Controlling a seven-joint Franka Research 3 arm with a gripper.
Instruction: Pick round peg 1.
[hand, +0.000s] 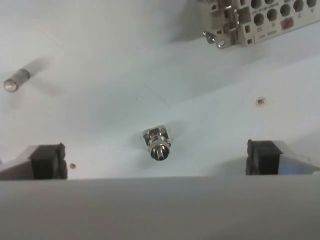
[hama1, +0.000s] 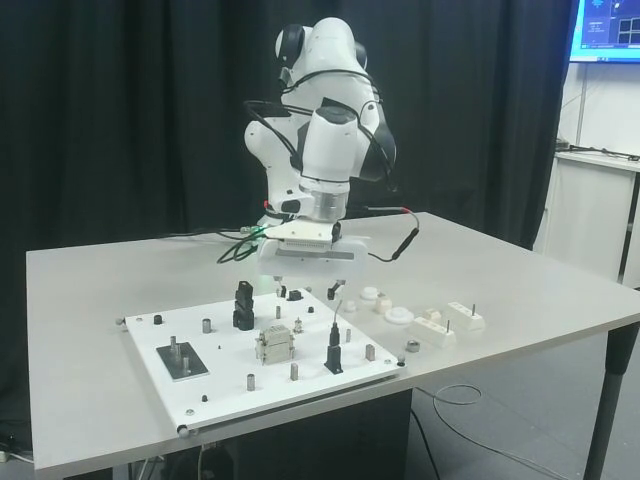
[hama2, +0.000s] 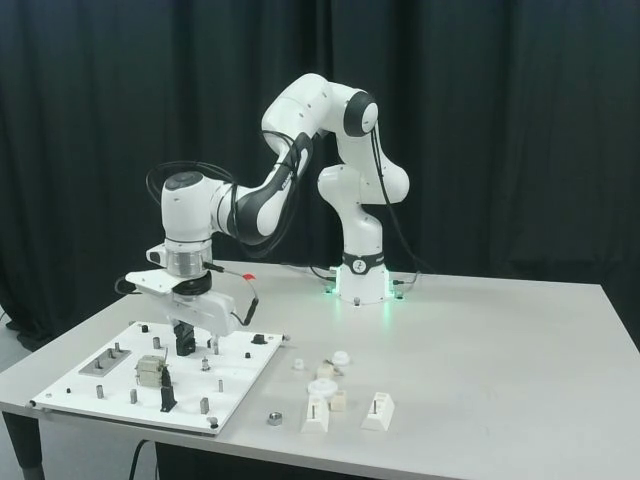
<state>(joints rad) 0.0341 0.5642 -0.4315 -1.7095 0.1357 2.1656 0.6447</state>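
Claw (hand: 155, 162) wide open above white board (hand: 100, 115), metal connector (hand: 157, 144) between fingertips.

The hand (hand: 156, 160) hangs above the white board (hama1: 265, 372) with its two black fingers (hand: 47, 161) spread wide. In the wrist view, only a small metal connector (hand: 157, 144) stands on the bare board between them. A socket block (hand: 260, 20) crowds the upper right of that frame, and a round peg (hand: 16, 80) stands at the left edge, well apart. In the first room view, black upright parts (hama1: 241, 304) and short pegs (hama1: 294, 371) rise around the board's middle.
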